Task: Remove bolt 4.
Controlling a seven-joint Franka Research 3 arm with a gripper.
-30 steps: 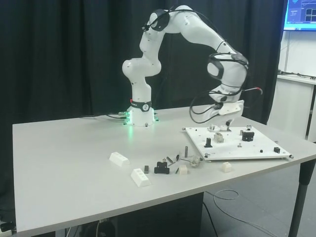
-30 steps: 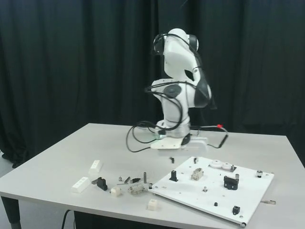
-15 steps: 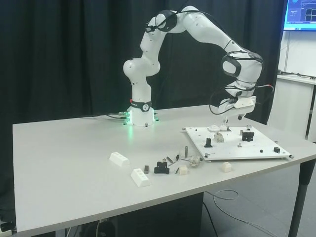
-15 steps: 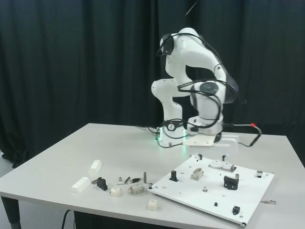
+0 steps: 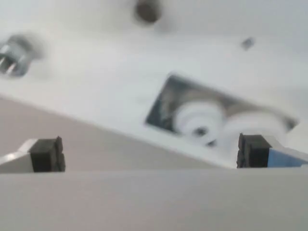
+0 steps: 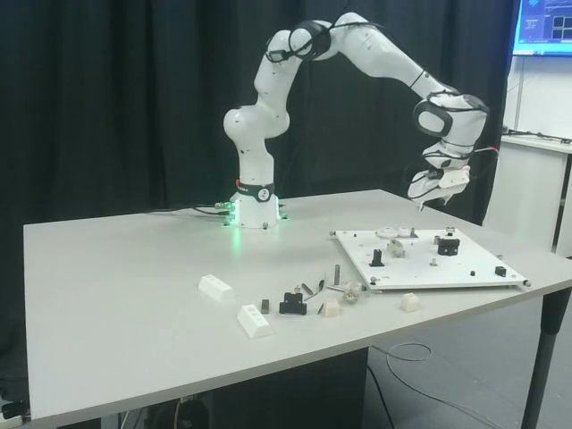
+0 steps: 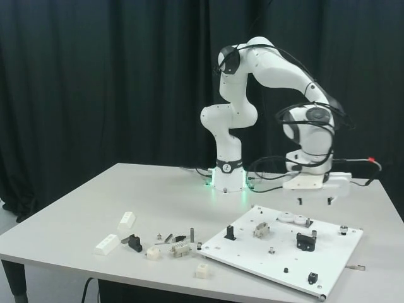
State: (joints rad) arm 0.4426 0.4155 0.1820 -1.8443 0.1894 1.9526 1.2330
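Over the white board's (image 7: 328,255) far edge | gripper (image 7: 314,201) spread apart, holding nothing | bolt 4 likely the upright one (image 7: 344,229) near the far corner, below and sideways of the gripper.

White arm (image 7: 271,66) with black joint bands, green light at its base (image 7: 227,185). Grey table (image 6: 116,304). White board (image 7: 328,262) carrying black block (image 7: 305,240) and white gears (image 5: 199,120). White blocks (image 6: 235,306) by the table's front edge. Black curtain (image 7: 95,82).
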